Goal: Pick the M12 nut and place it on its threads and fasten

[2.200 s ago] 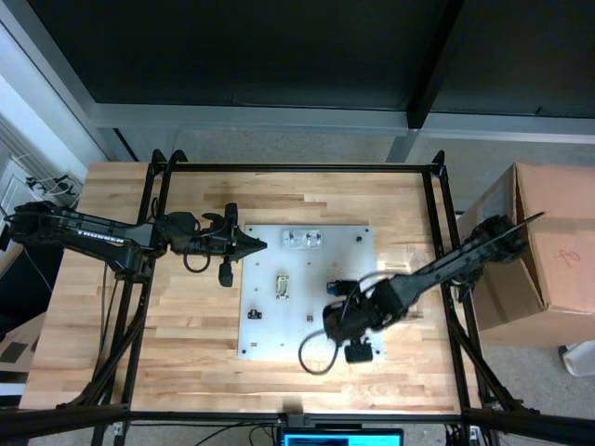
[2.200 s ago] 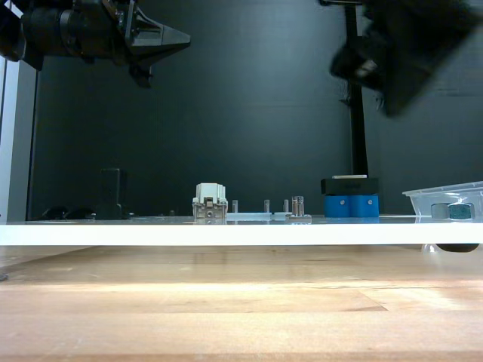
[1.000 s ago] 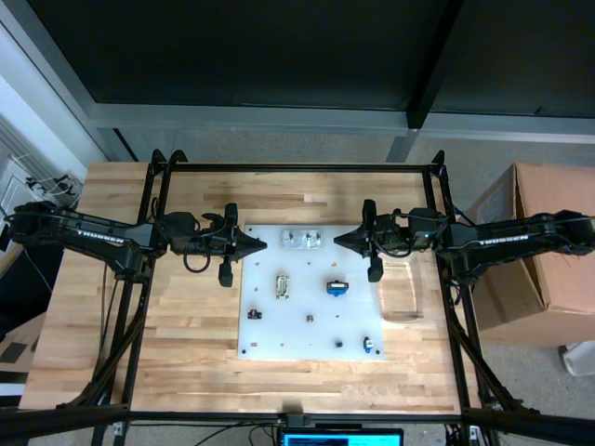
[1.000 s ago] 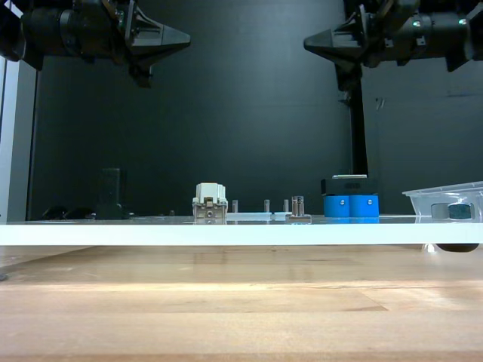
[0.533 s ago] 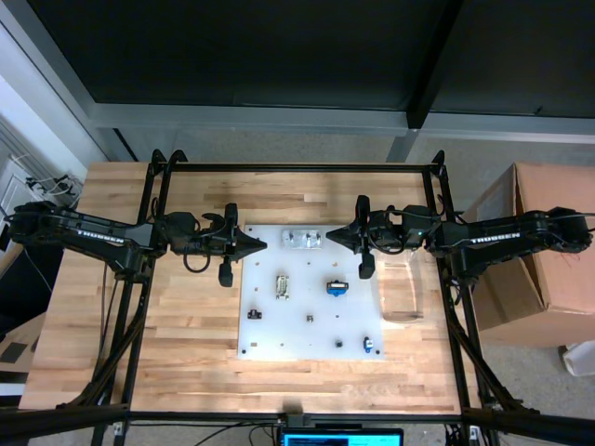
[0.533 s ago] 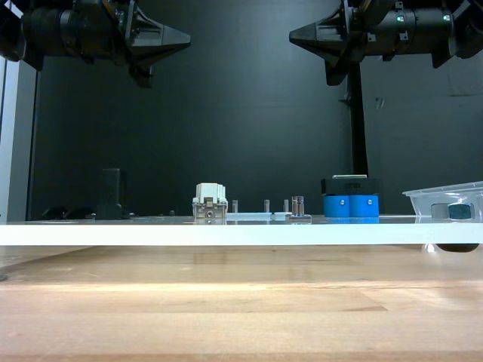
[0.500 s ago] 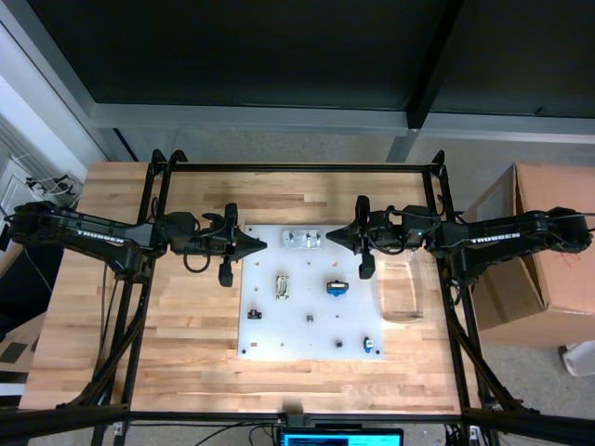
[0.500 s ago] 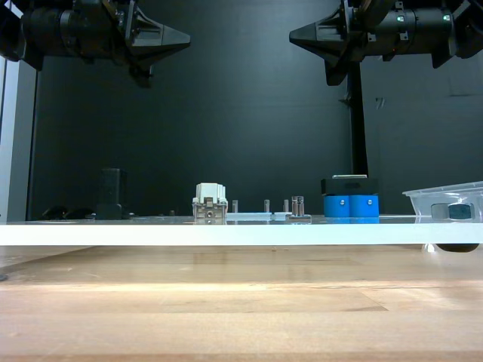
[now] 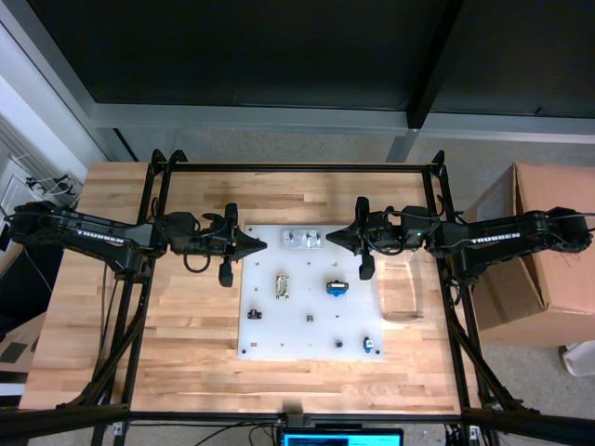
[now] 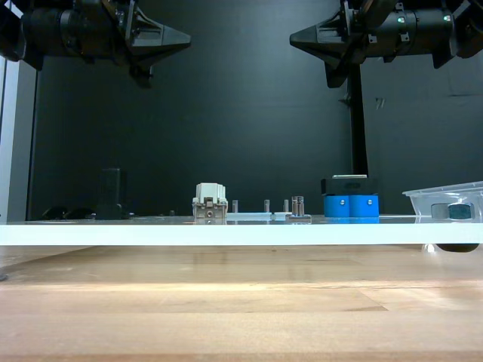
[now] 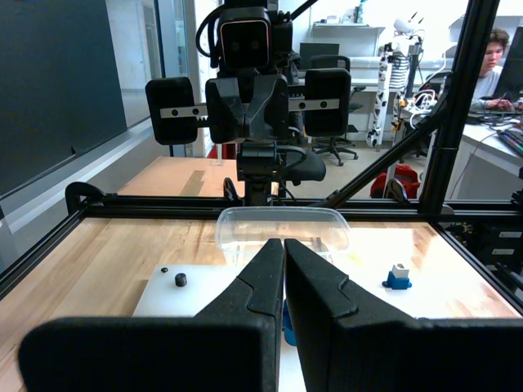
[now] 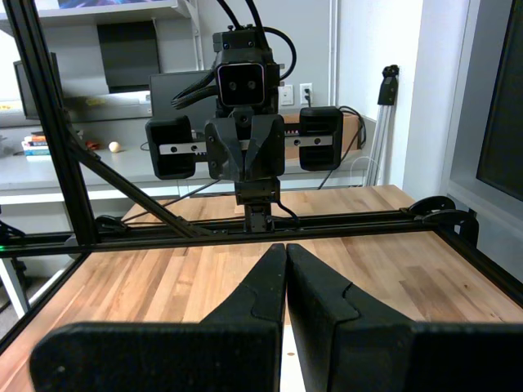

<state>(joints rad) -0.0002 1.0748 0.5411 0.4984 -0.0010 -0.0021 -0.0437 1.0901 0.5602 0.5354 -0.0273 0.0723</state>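
Wood counter (image 9: 186,372), white board (image 9: 279,336) in the middle. Left claw (image 9: 261,245) and right claw (image 9: 331,238) hang closed and empty above the board's far edge. M12 nut (image 9: 369,344) looks seated on its stud (image 10: 457,215) by the board's near right corner. If we retighten, descend square with no side load.

The wooden table (image 9: 186,353) carries a white board (image 9: 279,339) and a clear tray (image 9: 402,295) at the board's right edge.

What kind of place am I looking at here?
Probably a robotics lab. Over a framed wooden table, the left gripper and right gripper hang shut high above a white board. Behind are desks, office chairs and a seated person.
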